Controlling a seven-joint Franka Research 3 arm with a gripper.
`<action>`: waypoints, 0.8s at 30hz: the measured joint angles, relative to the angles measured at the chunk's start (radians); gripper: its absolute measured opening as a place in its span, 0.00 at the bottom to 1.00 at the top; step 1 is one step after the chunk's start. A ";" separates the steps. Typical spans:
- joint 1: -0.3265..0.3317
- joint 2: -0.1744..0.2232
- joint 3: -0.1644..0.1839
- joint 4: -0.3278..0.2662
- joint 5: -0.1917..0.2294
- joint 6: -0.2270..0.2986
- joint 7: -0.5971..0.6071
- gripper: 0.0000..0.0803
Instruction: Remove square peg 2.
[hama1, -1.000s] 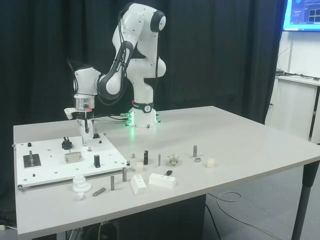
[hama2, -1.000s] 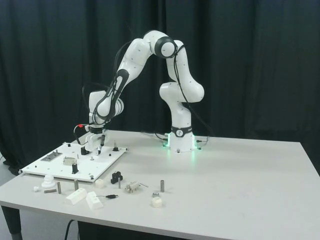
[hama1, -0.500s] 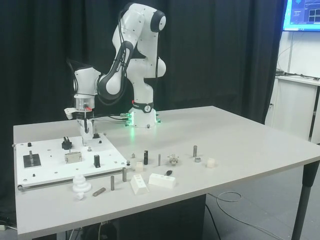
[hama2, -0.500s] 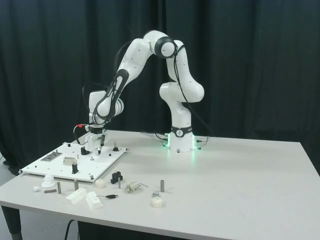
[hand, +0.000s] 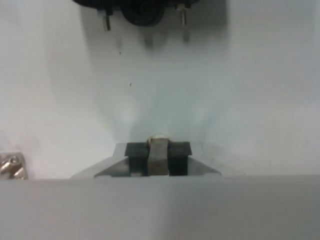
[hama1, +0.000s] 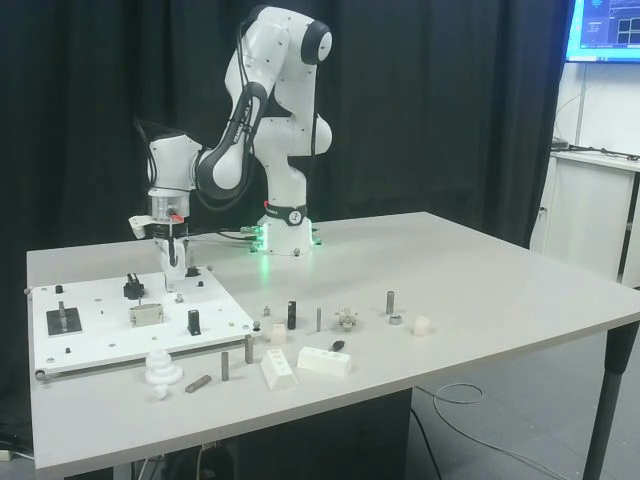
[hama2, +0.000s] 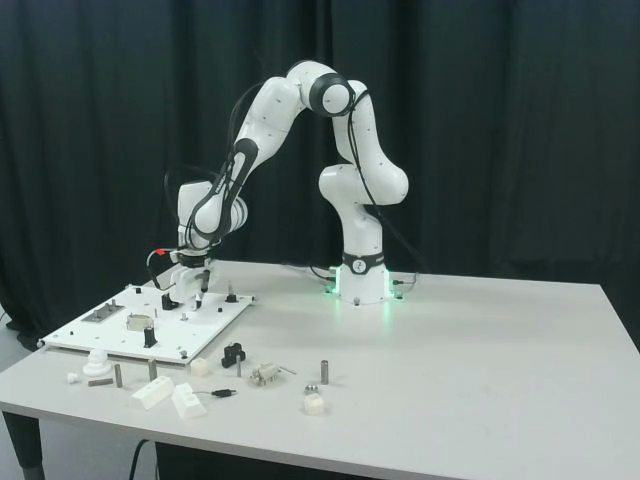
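- Hanging low over the far edge of the white board (hama1: 100, 335), the gripper (hama1: 172, 262) was squeezed shut on a grey square peg (hand: 158, 159).
- The peg's lower end was hidden between the black pads (hand: 135, 152).
- From the room views the peg was too small to make out.
- Small loose parts (hama2: 262, 373) lay on the bench (hama2: 480, 370).

Nothing has changed that I can see across the last second. My arm (hama1: 245, 120) sits in the same pose over the white board (hama1: 100, 335) in both room views, no lift, no shift. Loose parts on the bench (hama1: 480, 290) lie exactly where they were.
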 joint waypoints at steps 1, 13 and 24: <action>0.000 0.000 0.000 0.000 0.000 0.000 0.000 0.10; 0.000 0.000 -0.001 0.000 -0.002 0.000 -0.001 0.10; 0.001 0.000 -0.001 0.000 -0.001 0.000 0.044 0.10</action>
